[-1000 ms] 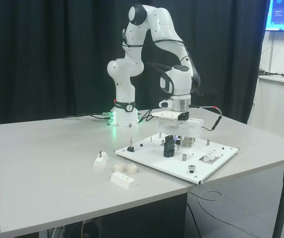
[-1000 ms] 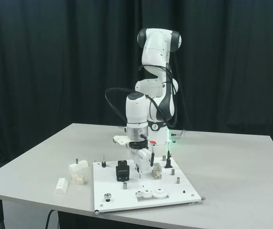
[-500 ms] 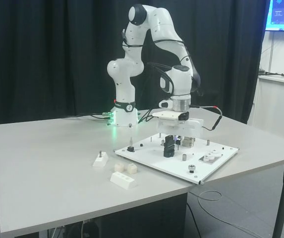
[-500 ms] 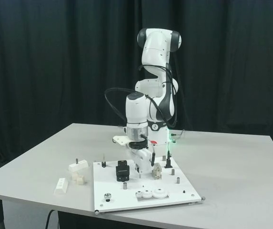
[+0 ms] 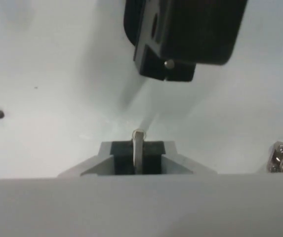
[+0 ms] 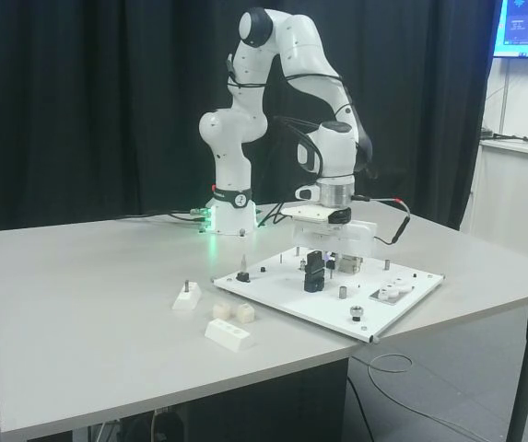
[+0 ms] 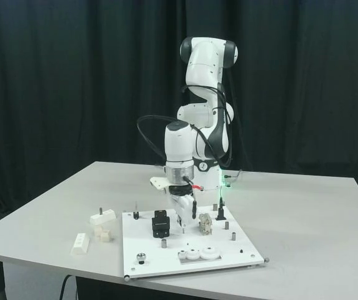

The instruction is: Insert square peg 1.

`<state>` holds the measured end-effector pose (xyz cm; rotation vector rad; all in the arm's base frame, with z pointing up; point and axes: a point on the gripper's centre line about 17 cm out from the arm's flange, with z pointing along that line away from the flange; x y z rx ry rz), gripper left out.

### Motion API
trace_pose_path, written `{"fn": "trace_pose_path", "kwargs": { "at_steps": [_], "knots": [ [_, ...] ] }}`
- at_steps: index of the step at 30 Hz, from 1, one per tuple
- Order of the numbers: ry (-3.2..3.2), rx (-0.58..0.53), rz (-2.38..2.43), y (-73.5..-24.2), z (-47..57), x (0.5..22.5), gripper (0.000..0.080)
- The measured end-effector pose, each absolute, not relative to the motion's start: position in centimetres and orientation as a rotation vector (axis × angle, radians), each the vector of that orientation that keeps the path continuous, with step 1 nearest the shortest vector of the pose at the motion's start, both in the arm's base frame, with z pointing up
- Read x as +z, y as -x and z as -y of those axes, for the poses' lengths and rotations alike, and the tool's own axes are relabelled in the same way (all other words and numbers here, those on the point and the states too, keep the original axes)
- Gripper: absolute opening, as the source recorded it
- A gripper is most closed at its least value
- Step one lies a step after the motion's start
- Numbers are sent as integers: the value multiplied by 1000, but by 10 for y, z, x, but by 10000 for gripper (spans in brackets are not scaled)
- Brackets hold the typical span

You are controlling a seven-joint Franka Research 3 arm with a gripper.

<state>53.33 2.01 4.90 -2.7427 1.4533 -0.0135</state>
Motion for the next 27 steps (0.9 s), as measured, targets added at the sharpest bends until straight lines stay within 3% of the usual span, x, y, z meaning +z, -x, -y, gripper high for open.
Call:
{"fn": "trace_pose_path", "kwargs": {
  "at_steps": [27],
  "knots": [
    [2709,-21,-1537,-533,-21,40,33]
  ]
}}
